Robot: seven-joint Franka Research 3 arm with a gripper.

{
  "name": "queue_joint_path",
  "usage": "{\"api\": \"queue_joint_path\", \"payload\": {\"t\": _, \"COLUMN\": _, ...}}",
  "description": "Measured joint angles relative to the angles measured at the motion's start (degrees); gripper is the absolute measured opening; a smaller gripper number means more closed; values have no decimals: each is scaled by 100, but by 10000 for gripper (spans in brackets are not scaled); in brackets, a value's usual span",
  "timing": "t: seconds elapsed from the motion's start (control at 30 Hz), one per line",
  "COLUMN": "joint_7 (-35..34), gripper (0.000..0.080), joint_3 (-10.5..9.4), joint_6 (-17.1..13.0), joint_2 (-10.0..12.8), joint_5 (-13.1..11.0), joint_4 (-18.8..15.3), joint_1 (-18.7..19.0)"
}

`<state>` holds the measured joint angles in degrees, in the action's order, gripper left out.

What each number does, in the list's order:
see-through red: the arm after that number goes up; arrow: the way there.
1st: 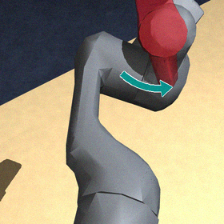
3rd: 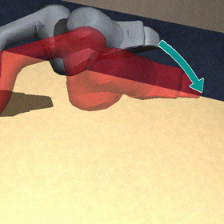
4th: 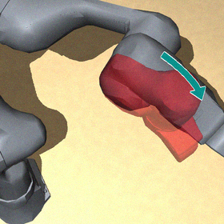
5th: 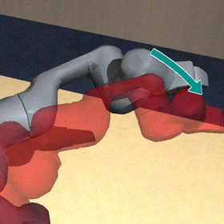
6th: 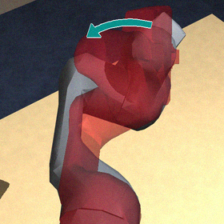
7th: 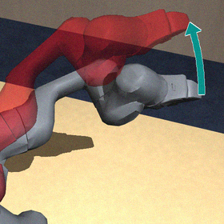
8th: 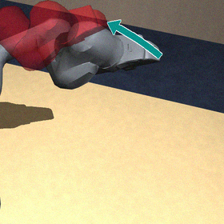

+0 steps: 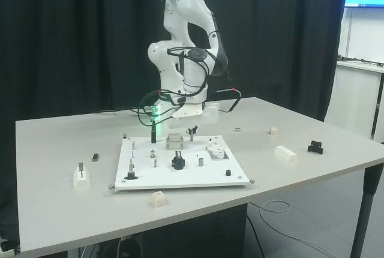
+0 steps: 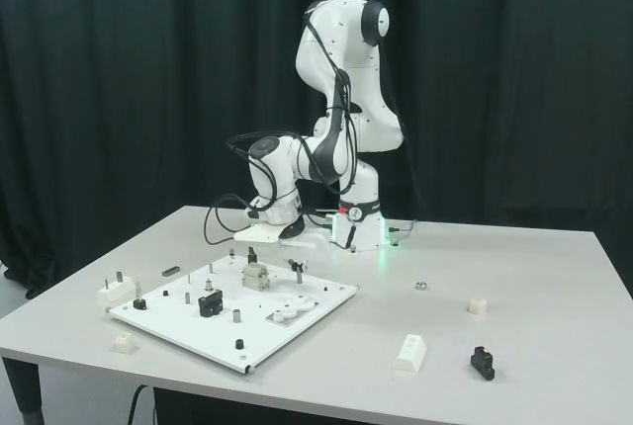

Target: Insert round peg 3.

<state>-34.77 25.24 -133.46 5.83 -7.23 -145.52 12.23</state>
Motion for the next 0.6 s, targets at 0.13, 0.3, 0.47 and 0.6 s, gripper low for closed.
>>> {"api": "queue_joint_path", "payload": {"t": 0.13, "joint_7": 0, "gripper": 106, "joint_3": -10, "joint_6": 0, "joint_2": -1, "joint_5": -23, "joint_4": 1, "joint_1": 16}}
{"api": "queue_joint_path", "payload": {"t": 0.3, "joint_7": 1, "gripper": 106, "joint_3": -13, "joint_6": 7, "joint_2": -3, "joint_5": -27, "joint_4": 7, "joint_1": 98}}
{"api": "queue_joint_path", "payload": {"t": 0.47, "joint_7": 1, "gripper": 632, "joint_3": -13, "joint_6": 58, "joint_2": -17, "joint_5": -27, "joint_4": 19, "joint_1": 161}}
{"api": "queue_joint_path", "payload": {"t": 0.6, "joint_7": 1, "gripper": 632, "joint_3": -13, "joint_6": 128, "joint_2": -45, "joint_5": -24, "joint_4": 39, "joint_1": 202}}
